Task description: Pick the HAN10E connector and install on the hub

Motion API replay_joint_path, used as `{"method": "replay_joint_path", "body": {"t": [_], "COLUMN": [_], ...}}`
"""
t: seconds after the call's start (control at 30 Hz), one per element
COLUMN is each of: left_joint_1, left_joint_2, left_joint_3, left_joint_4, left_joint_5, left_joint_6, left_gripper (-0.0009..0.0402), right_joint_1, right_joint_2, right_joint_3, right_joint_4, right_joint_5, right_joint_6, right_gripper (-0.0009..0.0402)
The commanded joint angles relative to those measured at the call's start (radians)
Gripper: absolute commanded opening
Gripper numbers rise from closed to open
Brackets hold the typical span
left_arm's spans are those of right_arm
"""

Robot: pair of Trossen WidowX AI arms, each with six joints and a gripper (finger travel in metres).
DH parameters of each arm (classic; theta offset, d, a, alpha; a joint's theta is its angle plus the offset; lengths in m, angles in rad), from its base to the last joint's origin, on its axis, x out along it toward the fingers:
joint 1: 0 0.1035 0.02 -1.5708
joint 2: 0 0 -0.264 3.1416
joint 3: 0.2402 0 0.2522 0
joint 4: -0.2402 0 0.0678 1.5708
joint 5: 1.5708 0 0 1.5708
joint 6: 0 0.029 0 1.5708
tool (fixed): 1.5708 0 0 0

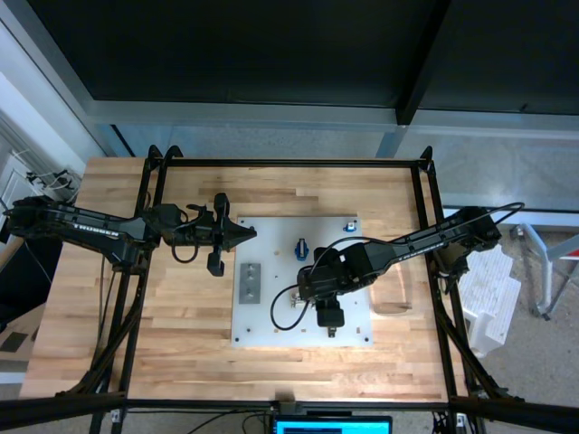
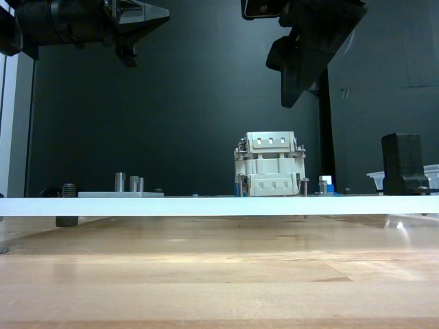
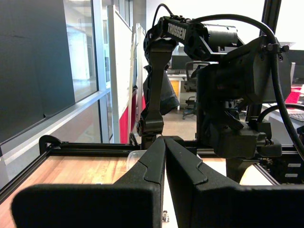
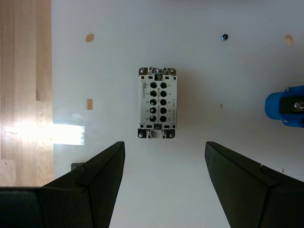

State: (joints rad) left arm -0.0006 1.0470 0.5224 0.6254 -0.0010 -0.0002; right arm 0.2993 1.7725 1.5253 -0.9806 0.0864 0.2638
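Observation:
The HAN10E connector [image 2: 270,144] sits stacked on the hub [image 2: 274,184], both upright on the white board [image 2: 206,205]. Seen from the right wrist, the connector [image 4: 157,102] shows its pale face with two rows of dark contact holes and metal ends. My right gripper [image 4: 165,148] hangs open directly above it, holding nothing, well clear of it in the low view [image 2: 296,75]. In the high view the right gripper [image 1: 330,316] covers the stack. My left gripper [image 1: 242,233] hovers shut over the board's left edge, its fingertips [image 3: 159,147] pressed together.
A grey two-hole metal block [image 1: 249,282] lies on the board's left part. A blue knob [image 1: 302,248] stands behind the right gripper, also visible from the right wrist [image 4: 289,105]. A black block [image 2: 405,164] and a clear tray [image 1: 393,297] are at the right.

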Motion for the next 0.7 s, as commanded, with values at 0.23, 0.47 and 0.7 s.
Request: {"method": "replay_joint_path", "body": {"t": [0.23, 0.47, 0.7], "left_joint_1": [0.0, 0.0, 0.0], "left_joint_2": [0.0, 0.0, 0.0], "left_joint_3": [0.0, 0.0, 0.0], "left_joint_4": [0.0, -0.001, 0.0], "left_joint_5": [0.0, 0.0, 0.0], "left_joint_6": [0.0, 0.0, 0.0], "left_gripper": [0.0, 0.0, 0.0], "right_joint_1": [0.0, -0.021, -0.086], "right_joint_2": [-0.079, -0.253, -0.446], "right_joint_3": [-0.05, -0.211, -0.417], "right_joint_4": [0.088, 0.311, 0.579], "right_joint_5": [0.0, 0.03, 0.03], "right_joint_6": [-0.021, -0.046, -0.106], "right_gripper": [0.0216, 0.0161, 0.01]}}
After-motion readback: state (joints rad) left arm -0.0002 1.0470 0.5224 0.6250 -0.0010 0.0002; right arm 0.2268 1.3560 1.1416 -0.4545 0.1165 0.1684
